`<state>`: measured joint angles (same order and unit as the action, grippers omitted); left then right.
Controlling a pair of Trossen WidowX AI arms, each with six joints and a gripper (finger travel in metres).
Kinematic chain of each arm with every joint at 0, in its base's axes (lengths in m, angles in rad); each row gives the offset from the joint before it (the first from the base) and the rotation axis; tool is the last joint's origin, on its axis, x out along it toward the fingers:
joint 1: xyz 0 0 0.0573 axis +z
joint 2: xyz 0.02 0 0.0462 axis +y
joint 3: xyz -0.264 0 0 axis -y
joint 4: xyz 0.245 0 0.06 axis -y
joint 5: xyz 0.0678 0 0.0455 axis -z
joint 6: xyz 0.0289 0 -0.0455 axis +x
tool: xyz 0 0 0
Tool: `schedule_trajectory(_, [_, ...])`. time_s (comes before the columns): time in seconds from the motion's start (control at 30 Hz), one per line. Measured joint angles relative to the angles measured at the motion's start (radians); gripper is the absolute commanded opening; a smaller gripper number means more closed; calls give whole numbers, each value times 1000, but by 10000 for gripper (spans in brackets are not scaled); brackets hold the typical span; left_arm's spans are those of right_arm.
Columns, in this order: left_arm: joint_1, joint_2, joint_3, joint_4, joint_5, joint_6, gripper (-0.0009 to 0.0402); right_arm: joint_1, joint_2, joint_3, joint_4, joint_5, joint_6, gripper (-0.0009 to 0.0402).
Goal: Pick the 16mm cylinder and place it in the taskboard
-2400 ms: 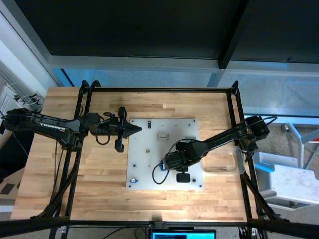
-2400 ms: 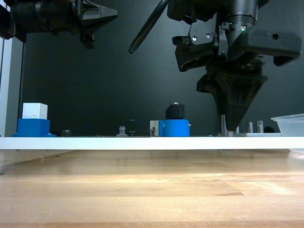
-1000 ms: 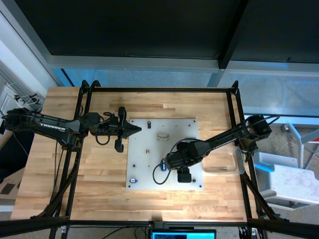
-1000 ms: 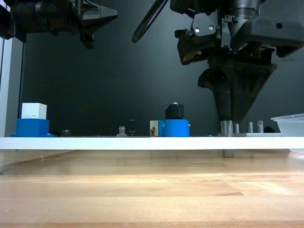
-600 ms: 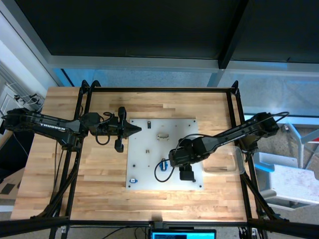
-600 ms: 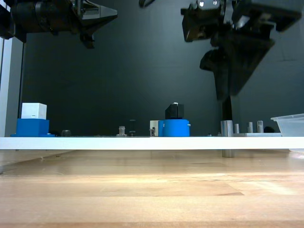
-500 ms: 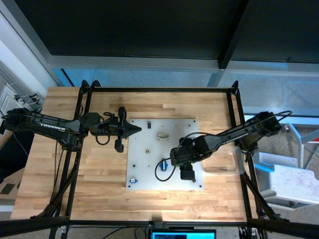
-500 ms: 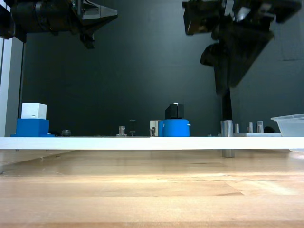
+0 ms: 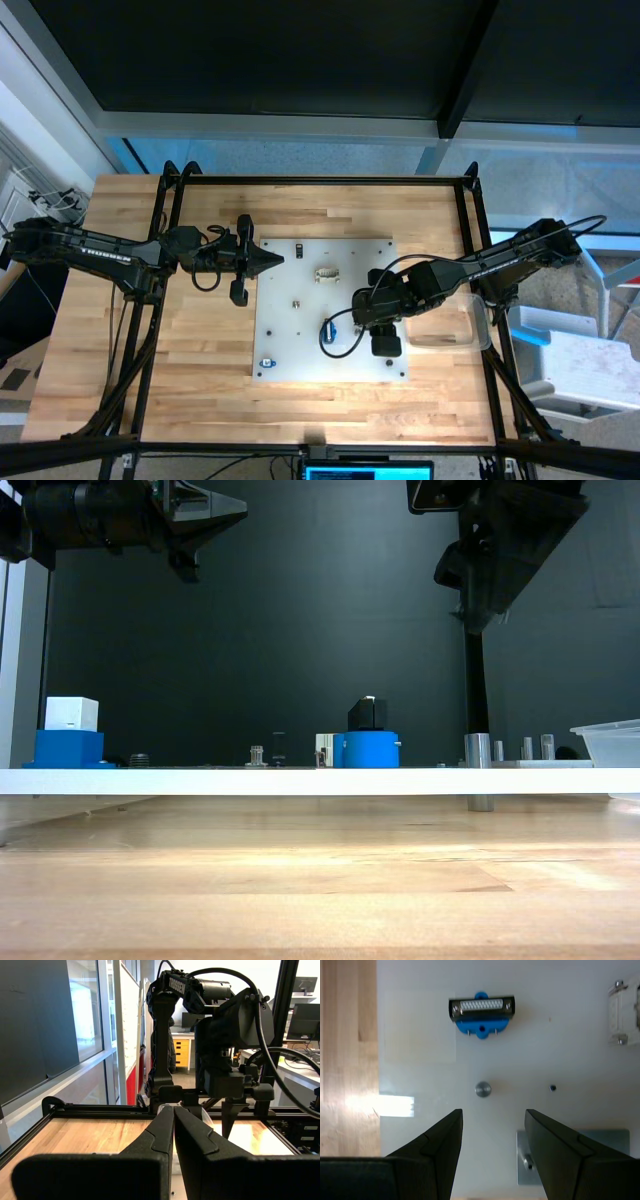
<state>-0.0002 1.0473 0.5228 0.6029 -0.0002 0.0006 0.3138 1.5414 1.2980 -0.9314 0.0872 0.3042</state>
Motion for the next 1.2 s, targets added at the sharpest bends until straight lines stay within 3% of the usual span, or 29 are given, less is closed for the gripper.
schedule_trajectory(1.2, [0,0,0,0,0,0,0,0,-3,0,10,0,0,172])
